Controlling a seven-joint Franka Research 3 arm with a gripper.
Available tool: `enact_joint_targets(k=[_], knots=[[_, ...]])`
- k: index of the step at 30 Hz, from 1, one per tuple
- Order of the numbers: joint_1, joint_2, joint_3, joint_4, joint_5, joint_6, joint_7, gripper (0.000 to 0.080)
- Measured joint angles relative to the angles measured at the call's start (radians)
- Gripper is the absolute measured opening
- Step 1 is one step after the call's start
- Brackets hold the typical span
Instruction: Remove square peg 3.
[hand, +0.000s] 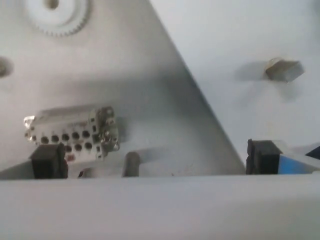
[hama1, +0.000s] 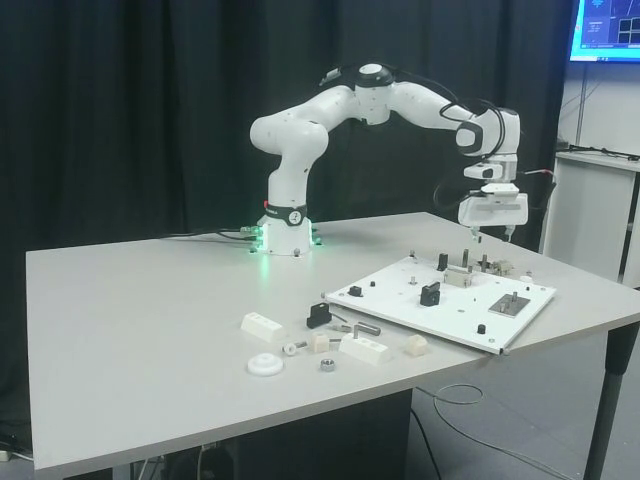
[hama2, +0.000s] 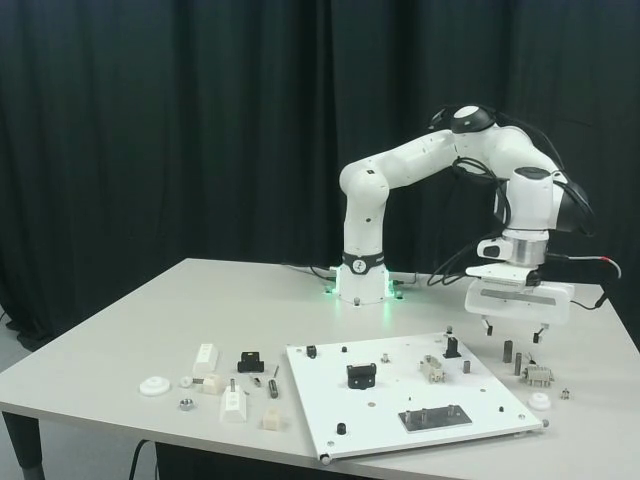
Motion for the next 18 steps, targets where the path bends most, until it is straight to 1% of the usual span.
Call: enact_joint_targets(k=[4, 7, 14, 18], knots=[[-0.013, 0.001, -0.008, -0.001, -0.001, 0.003, 0.026, 0.08], [-0.025, 0.002, -0.012, -0.003, -0.007, 0.003, 0.078, 0.08], [-0.055, 0.002, -0.023, -0.01, -0.036, 0.003, 0.194, 0.08], [-0.072, 0.002, -0.026, -0.016, -0.04, 0.002, 0.261, 0.08]])
